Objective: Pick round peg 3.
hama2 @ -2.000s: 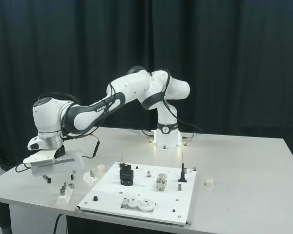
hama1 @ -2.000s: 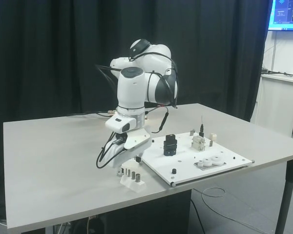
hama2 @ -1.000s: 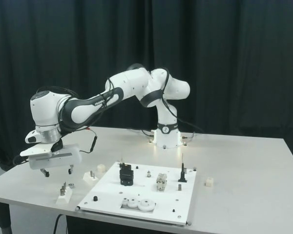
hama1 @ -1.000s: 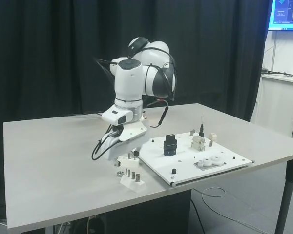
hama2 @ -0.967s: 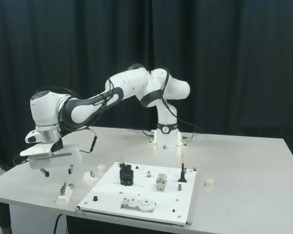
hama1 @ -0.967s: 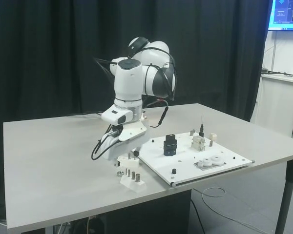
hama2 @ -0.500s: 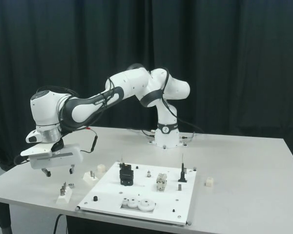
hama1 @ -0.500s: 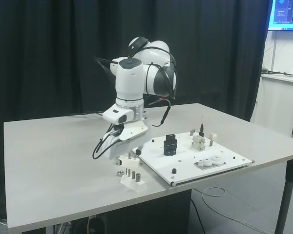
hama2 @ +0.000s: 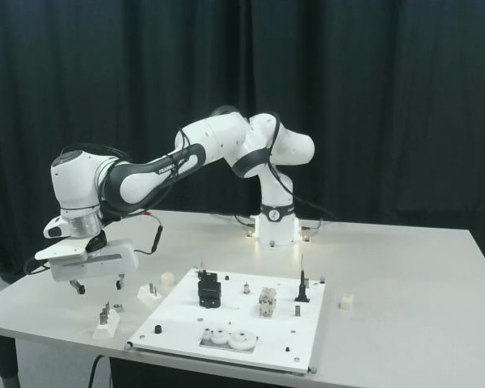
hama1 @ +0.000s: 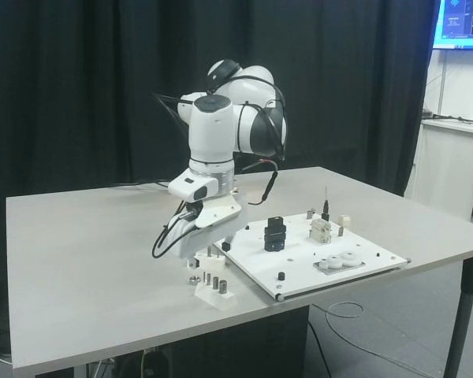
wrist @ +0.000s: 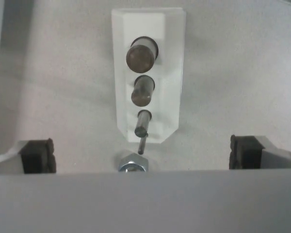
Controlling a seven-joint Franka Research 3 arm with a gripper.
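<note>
The claw (wrist: 140,154) hangs spread wide and empty above the white peg holder (wrist: 148,73), its row of upright pegs running toward 12 o'clock, so the third peg (wrist: 142,123), standing third in line, seems lined up for a straight descent.

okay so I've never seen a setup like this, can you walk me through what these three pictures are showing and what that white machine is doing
The white machine is a robot arm bolted to a grey table. Two pictures come from cameras standing in the room. The third comes from a camera on the arm's wrist, looking down past its tool, a two-fingered pincer. The tool is open and holds nothing. Below it stands a small white holder with a row of metal pegs standing in it, thick to thin, and a metal nut lies on the table beside it. Nearby lies a white board carrying small parts, among them white gears.
</note>
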